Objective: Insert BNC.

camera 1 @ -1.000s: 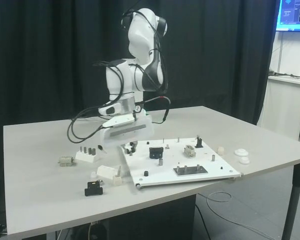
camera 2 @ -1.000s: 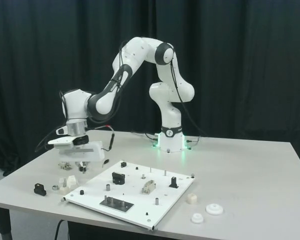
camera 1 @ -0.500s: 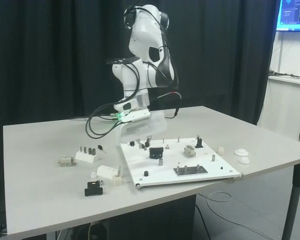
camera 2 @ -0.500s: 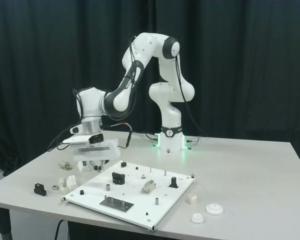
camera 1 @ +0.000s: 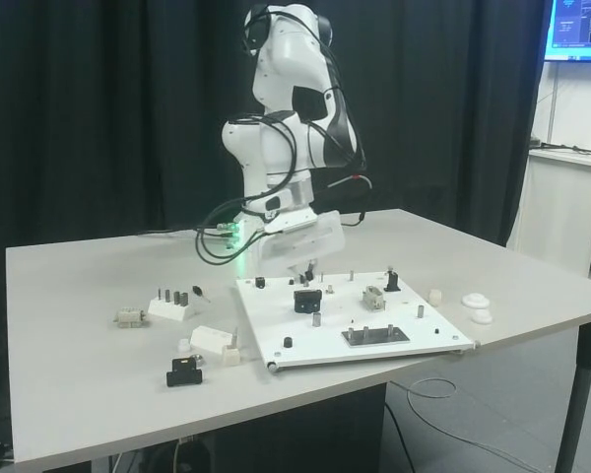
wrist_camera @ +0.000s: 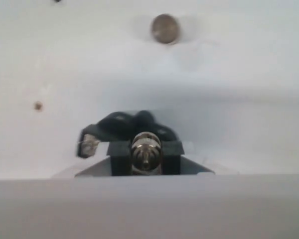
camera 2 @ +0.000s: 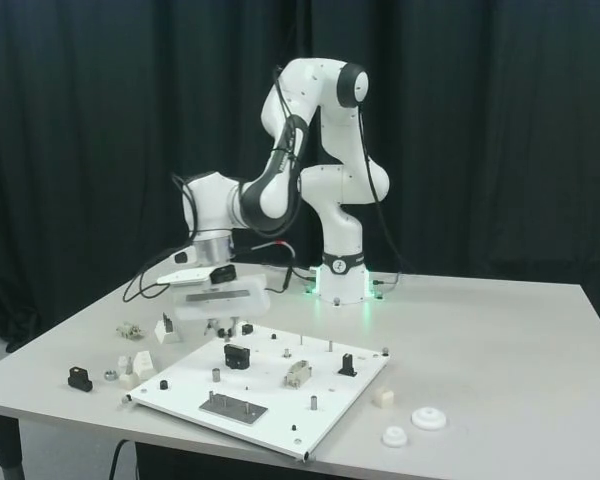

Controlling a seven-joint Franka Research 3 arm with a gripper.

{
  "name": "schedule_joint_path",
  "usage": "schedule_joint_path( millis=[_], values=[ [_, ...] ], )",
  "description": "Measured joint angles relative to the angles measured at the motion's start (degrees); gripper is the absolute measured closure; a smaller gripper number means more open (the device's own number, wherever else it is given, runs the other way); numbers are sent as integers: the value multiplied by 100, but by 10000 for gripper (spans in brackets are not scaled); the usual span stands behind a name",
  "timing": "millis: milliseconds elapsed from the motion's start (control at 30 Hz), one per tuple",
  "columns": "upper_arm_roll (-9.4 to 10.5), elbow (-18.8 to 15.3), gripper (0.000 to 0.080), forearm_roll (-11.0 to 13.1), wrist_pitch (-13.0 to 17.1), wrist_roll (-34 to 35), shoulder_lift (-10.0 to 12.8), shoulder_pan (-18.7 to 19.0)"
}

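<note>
The gripper (wrist_camera: 146, 164) grasps the plug (wrist_camera: 146, 151) above the white board (camera 1: 414, 325), near its rear edge. Risk — the black mount (camera 1: 306, 300) is not yet beneath it; a misaligned descent could jam the plug.

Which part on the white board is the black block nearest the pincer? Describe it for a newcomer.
Start at the white board on the grey table. Near its back-left edge, just ahead of the pincer, sits the black block. Its neighbours are thin pegs and a flat grey plate; it alone is squat and black there.
</note>
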Motion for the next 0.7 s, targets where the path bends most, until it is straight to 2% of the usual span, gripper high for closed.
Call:
schedule_joint_path(
  millis=[333,700],
  values=[
    [0,-521,682,-90,366,389,-274,427],
    [0,-909,682,-529,610,1110,-449,811]
  ],
)
